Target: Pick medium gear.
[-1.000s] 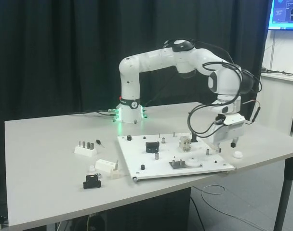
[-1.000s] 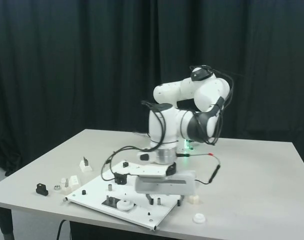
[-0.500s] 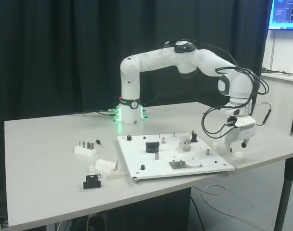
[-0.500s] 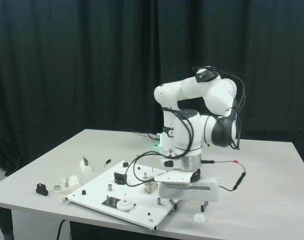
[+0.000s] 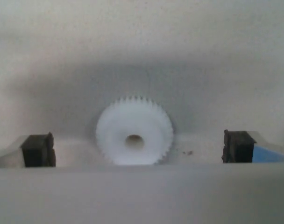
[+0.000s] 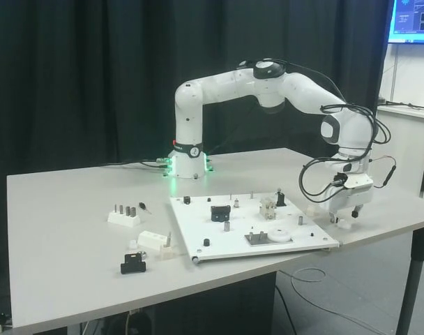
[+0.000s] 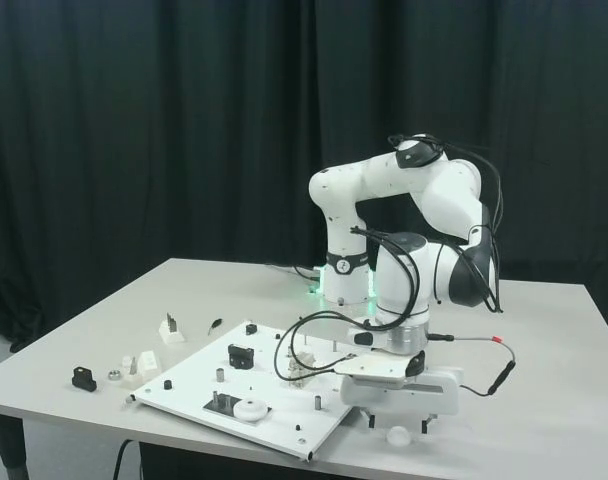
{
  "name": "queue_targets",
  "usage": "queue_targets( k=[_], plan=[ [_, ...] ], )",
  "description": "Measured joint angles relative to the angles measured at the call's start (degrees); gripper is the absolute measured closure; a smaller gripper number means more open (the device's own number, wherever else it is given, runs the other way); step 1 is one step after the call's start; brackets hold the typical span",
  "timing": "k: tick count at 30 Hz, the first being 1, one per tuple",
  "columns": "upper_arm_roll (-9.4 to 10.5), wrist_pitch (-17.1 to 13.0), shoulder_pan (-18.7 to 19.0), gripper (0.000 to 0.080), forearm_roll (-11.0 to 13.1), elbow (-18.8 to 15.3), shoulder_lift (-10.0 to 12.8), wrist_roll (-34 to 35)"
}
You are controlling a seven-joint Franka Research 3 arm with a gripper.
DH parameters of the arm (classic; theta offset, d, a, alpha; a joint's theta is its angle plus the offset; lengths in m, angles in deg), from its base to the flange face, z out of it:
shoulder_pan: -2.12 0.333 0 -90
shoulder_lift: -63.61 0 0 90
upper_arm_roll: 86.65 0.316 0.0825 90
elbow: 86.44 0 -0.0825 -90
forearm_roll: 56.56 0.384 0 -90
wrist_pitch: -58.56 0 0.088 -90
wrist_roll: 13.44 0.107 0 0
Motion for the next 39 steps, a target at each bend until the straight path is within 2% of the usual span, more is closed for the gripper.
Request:
queue_targets(
  k=[16, 29, 30, 34, 35, 39],
  plan=[
    [2.52, -3.5, 0.1, 0.0003, -1.0, -1.2, 0.0, 1.4],
    [2.91, -4.3, 0.1, 0.0003, -1.0, -1.7, -0.1, 2.4],
    [2.93, -4.3, 0.1, 0.0116, -1.0, -1.7, -0.1, 2.4],
    [3.08, -4.6, 0.1, 0.0116, -1.0, -1.7, -0.2, 2.5],
    [3.14, -4.7, 0.1, 0.028, -1.0, -1.7, -0.2, 2.5],
    [3.33, -5.1, 0.1, 0.028, -1.0, -1.7, -0.3, 2.6]
  ],
)
